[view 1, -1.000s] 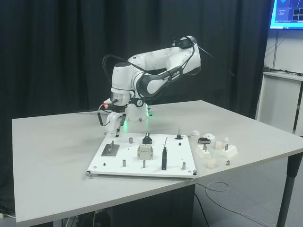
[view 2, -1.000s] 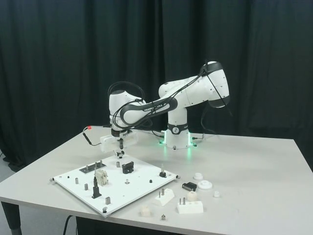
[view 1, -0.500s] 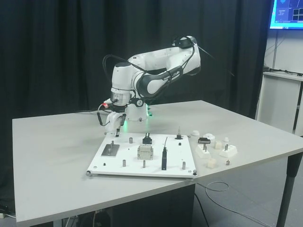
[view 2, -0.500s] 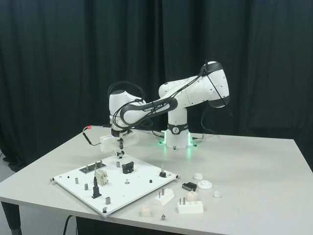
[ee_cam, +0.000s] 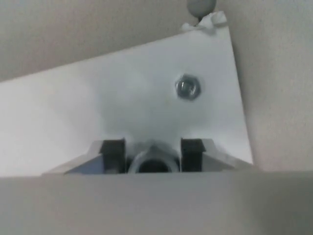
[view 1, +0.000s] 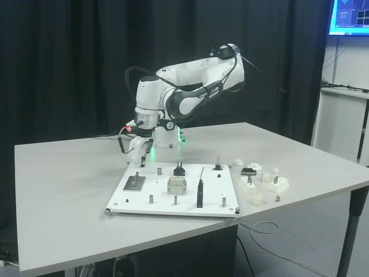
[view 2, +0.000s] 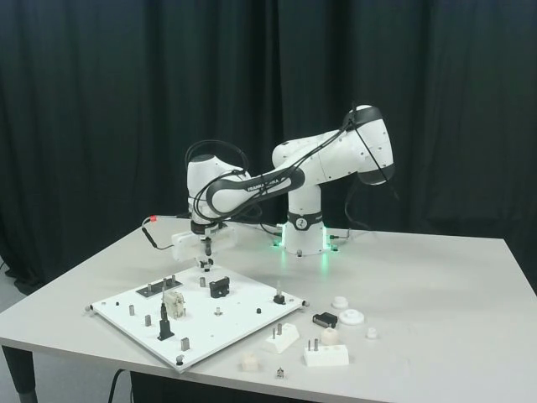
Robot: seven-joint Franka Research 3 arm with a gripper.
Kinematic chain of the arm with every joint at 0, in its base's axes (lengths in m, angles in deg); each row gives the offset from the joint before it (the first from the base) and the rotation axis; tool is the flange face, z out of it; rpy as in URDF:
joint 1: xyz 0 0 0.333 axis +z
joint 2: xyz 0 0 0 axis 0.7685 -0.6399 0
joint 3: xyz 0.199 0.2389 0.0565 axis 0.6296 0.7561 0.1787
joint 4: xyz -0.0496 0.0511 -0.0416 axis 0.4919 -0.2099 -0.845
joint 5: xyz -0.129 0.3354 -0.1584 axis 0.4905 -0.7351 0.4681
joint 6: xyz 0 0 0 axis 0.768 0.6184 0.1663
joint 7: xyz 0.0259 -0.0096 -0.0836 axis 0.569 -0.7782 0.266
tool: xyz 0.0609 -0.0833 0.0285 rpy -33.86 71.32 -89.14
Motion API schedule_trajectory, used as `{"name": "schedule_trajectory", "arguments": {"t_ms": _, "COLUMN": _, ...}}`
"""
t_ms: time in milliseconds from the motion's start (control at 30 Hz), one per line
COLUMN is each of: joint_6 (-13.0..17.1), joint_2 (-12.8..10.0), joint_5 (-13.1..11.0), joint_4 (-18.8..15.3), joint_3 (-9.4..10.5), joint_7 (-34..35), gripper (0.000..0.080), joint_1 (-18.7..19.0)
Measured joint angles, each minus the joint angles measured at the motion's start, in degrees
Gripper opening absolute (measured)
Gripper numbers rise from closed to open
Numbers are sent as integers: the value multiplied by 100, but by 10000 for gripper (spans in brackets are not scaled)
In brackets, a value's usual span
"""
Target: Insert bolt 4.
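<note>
Wrist view shows the jaws (ee_cam: 152, 155) pinching a small grey bolt (ee_cam: 152, 160), its round body sitting between the two black fingertips (ee_cam: 113, 154). Below them lies the white board (ee_cam: 73, 112), and one corner of it reaches toward a small grey foot (ee_cam: 200, 6) at its edge. A grey nut-like fitting (ee_cam: 187, 87) is set in the board near that corner, apart from the held bolt. Whether the bolt's tip touches the board I cannot tell, since the fingers hide it.

From the first room view, the white arm (view 1: 190, 86) bends out from its base and points its wrist straight down, with the jaws (view 1: 139, 160) hanging over the far corner of the white board (view 1: 190, 202), the corner nearest the arm's base. The board lies flat on the grey bench (view 1: 63, 190). On it stand several short grey pegs (view 1: 158, 171), a grey plate (view 1: 135, 182), a blocky grey connector (view 1: 176, 185) and a black upright piece (view 1: 200, 193). Beside the board, toward the other end of the bench, sits a cluster of small white parts (view 1: 262, 180).

Second room view gives the same layout from the other side: the jaws (view 2: 204, 254) hover just above the board's (view 2: 243, 332) rear edge, and green light (view 2: 285, 244) glows at the arm's base.
</note>
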State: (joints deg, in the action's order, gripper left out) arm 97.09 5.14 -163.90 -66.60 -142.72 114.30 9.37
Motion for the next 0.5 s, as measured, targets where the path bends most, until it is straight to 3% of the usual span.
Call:
{"name": "schedule_trajectory", "arguments": {"t_ms": 133, "joint_6": 68, "joint_2": -6, "joint_5": 83, "joint_4": -3, "joint_3": -3, "joint_7": -12, "gripper": 225, "joint_1": -6}}
{"name": "schedule_trajectory", "arguments": {"t_ms": 167, "joint_6": 77, "joint_2": -6, "joint_5": 89, "joint_4": -3, "joint_3": -7, "joint_7": -12, "gripper": 407, "joint_1": -6}}
{"name": "schedule_trajectory", "arguments": {"t_ms": 333, "joint_6": 114, "joint_2": -6, "joint_5": 127, "joint_4": -3, "joint_3": -67, "joint_7": -12, "gripper": 407, "joint_1": -7}}
{"name": "schedule_trajectory", "arguments": {"t_ms": 367, "joint_6": 115, "joint_2": -6, "joint_5": 147, "joint_4": -2, "joint_3": -93, "joint_7": -12, "gripper": 713, "joint_1": -6}}
{"name": "schedule_trajectory", "arguments": {"t_ms": 500, "joint_6": 115, "joint_2": -5, "joint_5": 251, "joint_4": 9, "joint_3": -230, "joint_7": -12, "gripper": 713, "joint_1": -6}}
